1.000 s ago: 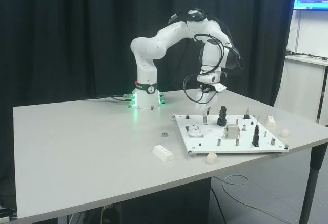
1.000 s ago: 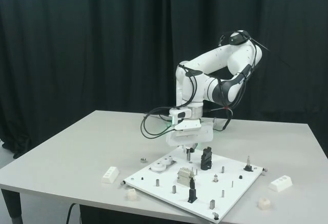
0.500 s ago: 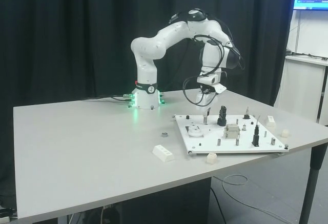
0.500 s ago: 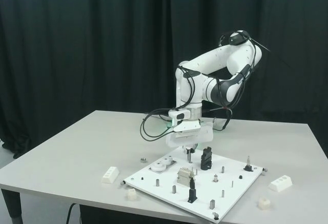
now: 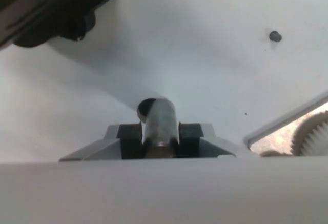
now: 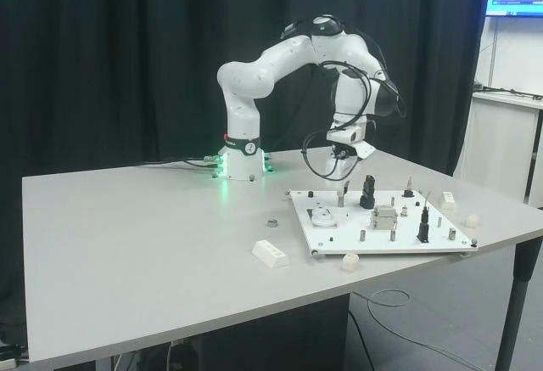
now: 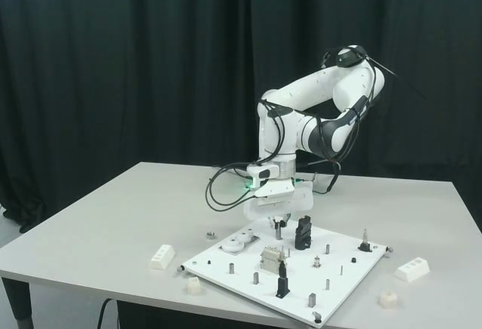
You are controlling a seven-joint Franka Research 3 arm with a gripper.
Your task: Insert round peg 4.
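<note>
In the wrist view the gripper [image 5: 160, 141] is pinching round peg 4 [image 5: 160, 126] between its two black pads [image 5: 130, 139] — the metal peg stands right in the middle of the claw, its lower end over a dark hole [image 5: 147, 105] in the white board [image 5: 215, 70]. You can also spot a small black dot [image 5: 275, 36] on the board, a bit of a toothed gear [image 5: 313, 138] at one edge and a black part [image 5: 56, 8] at the corner. Over in the first room view the white arm [image 6: 280, 57] reaches from its base with green lights [image 6: 240, 160] down to the board [image 6: 386, 235] on the grey table [image 6: 136, 227], and the gripper [image 6: 342, 182] hangs just above the board's far edge with the peg [image 6: 341, 195] upright below it, beside a black block [image 6: 367, 193]. Loose white pieces sit on the table near the board — a white block [image 6: 273, 253] and a small white cube [image 6: 349, 261]. In the second room view the gripper [image 7: 277, 222] is low over the board [image 7: 331, 287], the peg [image 7: 277, 229] pointing straight down from it and reaching the board surface, just next to the black block [image 7: 303, 233] and not far from the white gears [image 7: 237, 242].
</note>
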